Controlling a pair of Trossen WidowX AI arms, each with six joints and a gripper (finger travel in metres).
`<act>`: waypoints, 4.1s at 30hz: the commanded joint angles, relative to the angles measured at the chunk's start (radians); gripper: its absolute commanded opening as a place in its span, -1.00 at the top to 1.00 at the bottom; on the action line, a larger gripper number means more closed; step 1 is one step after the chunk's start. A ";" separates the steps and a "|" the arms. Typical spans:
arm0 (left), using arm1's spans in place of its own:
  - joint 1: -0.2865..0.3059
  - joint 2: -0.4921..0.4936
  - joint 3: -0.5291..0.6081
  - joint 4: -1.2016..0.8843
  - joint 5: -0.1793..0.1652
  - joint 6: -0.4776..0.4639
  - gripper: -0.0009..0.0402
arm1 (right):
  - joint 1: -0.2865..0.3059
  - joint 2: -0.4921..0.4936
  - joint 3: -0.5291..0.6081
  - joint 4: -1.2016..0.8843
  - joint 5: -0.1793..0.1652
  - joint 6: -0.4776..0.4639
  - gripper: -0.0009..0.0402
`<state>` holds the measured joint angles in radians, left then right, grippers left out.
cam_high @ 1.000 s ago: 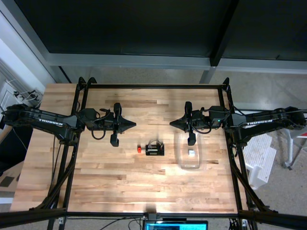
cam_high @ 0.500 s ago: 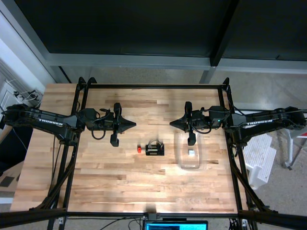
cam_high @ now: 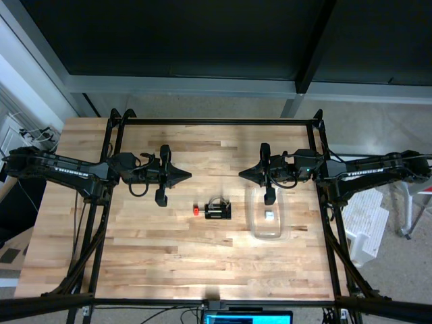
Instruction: Remove the RCA connector from the receptacle and place in the container
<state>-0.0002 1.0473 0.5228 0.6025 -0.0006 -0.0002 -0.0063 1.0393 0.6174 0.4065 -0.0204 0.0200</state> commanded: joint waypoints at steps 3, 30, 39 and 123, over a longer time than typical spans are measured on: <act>0.000 0.000 0.000 0.000 0.000 0.000 0.96 | 0.000 0.000 0.022 -0.080 -0.005 0.006 0.96; 0.000 0.000 0.000 0.001 0.000 0.000 0.96 | 0.127 0.386 0.517 -1.125 0.163 0.061 0.78; 0.000 0.000 0.000 0.000 0.000 0.000 0.96 | 0.175 0.517 0.579 -1.127 0.161 0.158 0.23; 0.000 0.000 0.000 0.000 0.000 0.000 0.96 | 0.188 0.726 0.613 -0.914 0.151 0.150 0.86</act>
<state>-0.0002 1.0473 0.5228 0.6029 -0.0006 -0.0006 0.1806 1.7702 1.2163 -0.5056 0.1341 0.1734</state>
